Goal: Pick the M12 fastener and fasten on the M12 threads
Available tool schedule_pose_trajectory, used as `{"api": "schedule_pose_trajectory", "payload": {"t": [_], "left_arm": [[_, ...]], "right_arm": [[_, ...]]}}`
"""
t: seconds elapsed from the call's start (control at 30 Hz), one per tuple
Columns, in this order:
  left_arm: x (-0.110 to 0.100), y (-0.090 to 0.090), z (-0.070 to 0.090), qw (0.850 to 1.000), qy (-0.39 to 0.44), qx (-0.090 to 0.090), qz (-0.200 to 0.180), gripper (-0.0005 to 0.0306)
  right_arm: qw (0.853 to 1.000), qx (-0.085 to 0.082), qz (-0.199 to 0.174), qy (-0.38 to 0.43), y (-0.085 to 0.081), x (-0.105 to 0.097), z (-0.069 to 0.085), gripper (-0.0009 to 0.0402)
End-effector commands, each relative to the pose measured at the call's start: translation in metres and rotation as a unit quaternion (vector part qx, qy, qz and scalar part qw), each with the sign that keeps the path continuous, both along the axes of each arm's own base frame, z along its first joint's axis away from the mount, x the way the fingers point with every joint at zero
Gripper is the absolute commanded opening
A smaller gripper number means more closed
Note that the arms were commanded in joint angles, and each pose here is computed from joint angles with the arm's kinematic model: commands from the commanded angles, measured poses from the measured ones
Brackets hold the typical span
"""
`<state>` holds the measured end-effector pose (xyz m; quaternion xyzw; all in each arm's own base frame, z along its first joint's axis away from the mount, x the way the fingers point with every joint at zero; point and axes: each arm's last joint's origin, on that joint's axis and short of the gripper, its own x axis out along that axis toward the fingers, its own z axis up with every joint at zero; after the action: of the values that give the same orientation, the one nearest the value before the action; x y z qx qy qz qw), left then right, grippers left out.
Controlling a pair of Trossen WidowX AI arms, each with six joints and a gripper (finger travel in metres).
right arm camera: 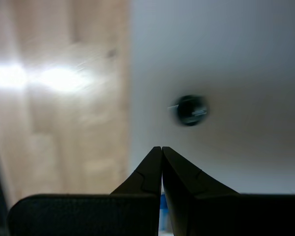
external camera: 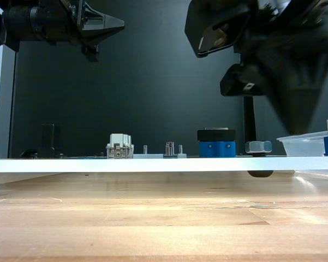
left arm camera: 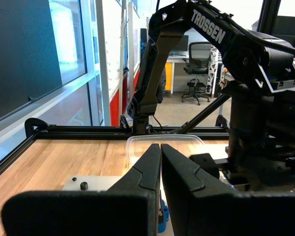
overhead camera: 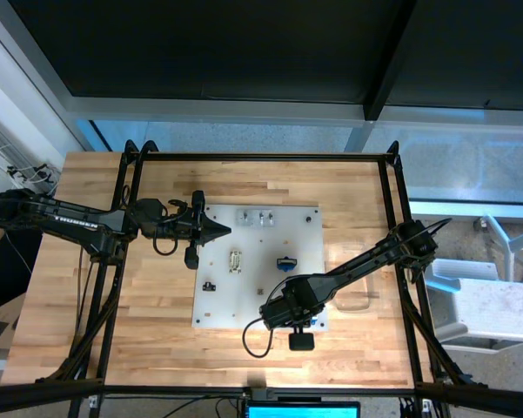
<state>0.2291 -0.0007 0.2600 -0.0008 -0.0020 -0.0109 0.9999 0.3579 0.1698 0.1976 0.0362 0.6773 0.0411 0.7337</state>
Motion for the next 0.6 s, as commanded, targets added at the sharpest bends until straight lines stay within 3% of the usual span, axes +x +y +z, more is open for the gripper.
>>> {"api": "schedule_pose_trajectory", "payload": {"t": [0.03,0.17,0.6], "left_arm": [[0.0,0.0,0.0,1.0,0.0,0.0,0.0,0.0],[0.0,0.0,0.0,1.0,0.0,0.0,0.0,0.0],[0.0,0.0,0.0,1.0,0.0,0.0,0.0,0.0]], "right_arm": [[0.999,-0.04,-0.029,-0.021,-0.003,0.001,0.003,0.0],[0.998,-0.048,-0.031,-0.02,-0.004,0.0,0.0,0.0],[0.997,-0.049,-0.049,-0.032,-0.005,0.0,-0.009,0.0]]}}
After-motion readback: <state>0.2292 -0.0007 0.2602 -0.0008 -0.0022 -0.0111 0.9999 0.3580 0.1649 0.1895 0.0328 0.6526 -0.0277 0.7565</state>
